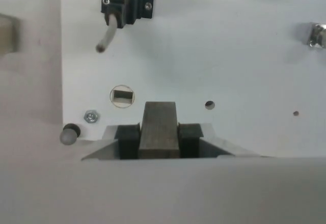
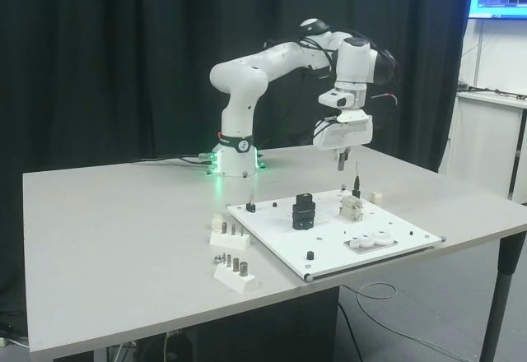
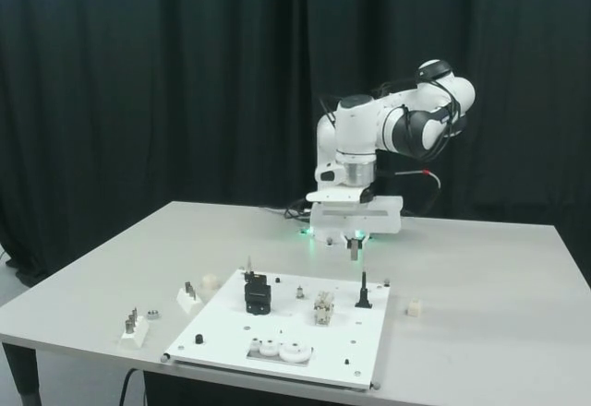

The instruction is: Insert square peg 4.

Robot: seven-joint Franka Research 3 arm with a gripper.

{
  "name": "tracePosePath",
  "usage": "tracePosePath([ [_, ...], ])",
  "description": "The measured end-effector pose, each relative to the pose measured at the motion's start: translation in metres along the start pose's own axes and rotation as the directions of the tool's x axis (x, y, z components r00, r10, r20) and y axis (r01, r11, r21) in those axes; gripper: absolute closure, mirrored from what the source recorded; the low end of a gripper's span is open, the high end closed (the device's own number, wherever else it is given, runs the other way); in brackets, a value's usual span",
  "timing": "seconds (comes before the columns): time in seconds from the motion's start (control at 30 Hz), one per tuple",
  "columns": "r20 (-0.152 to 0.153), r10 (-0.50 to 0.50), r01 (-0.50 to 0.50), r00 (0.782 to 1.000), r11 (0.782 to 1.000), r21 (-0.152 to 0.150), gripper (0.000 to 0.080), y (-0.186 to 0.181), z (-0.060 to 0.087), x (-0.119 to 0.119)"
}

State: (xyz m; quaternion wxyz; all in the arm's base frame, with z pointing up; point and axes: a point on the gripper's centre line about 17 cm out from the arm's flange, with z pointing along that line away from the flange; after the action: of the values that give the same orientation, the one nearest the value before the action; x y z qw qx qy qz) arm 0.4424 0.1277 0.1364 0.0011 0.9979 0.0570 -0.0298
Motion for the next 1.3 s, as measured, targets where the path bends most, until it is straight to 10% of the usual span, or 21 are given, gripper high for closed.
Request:
tracePosePath([
  [1.3, -0.044, -0.004, 0.004, 0.999, 1.0, -0.009, 0.0648, -0.006, 0.043, 0.0],
])
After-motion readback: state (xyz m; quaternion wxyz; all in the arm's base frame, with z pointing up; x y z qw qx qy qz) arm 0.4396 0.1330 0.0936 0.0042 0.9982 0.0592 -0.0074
